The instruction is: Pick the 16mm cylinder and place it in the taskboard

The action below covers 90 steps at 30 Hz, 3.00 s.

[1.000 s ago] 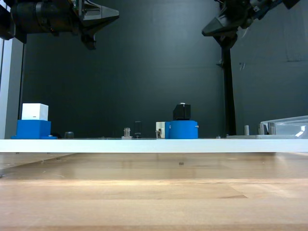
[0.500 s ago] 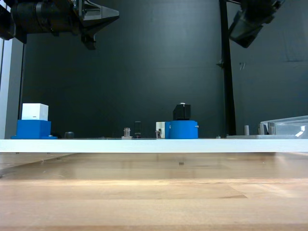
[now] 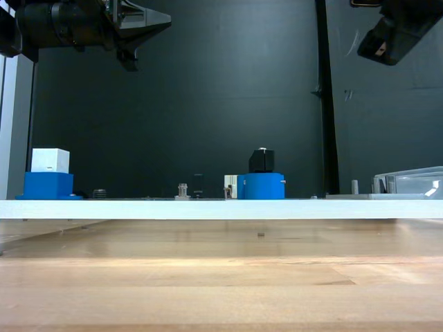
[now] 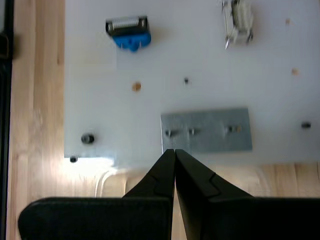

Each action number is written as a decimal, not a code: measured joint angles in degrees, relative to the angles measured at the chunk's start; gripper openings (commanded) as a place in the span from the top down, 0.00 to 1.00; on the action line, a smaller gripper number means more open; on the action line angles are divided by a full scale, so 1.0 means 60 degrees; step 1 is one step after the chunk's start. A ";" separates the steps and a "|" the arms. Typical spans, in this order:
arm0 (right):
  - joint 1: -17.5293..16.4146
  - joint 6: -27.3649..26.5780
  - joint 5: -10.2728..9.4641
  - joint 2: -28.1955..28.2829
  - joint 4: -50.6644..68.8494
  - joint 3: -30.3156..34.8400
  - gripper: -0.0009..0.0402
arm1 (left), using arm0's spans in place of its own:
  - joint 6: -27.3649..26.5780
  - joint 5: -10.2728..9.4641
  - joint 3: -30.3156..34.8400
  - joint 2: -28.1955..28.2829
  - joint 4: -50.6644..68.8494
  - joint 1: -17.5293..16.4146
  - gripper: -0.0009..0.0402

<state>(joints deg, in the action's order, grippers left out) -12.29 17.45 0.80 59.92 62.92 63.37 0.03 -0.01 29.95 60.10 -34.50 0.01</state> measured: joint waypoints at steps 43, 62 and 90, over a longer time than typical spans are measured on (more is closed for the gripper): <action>-0.2004 0.1308 0.0040 0.0878 0.2863 0.0699 0.98 | 0.0000 0.0000 -0.0004 -0.0004 -0.0004 0.0000 0.98; -0.2725 0.1559 0.0350 0.1239 0.2535 0.0204 0.42 | 0.0000 0.0000 -0.0004 0.0000 -0.0004 0.0000 0.98; -0.3311 0.2288 0.0601 0.1355 0.0984 -0.1384 0.38 | 0.0000 0.0004 0.0000 -0.0004 0.0000 0.0000 0.98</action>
<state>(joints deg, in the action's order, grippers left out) -32.16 31.18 4.40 68.05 68.82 55.07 0.03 0.01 29.95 60.07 -34.50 0.01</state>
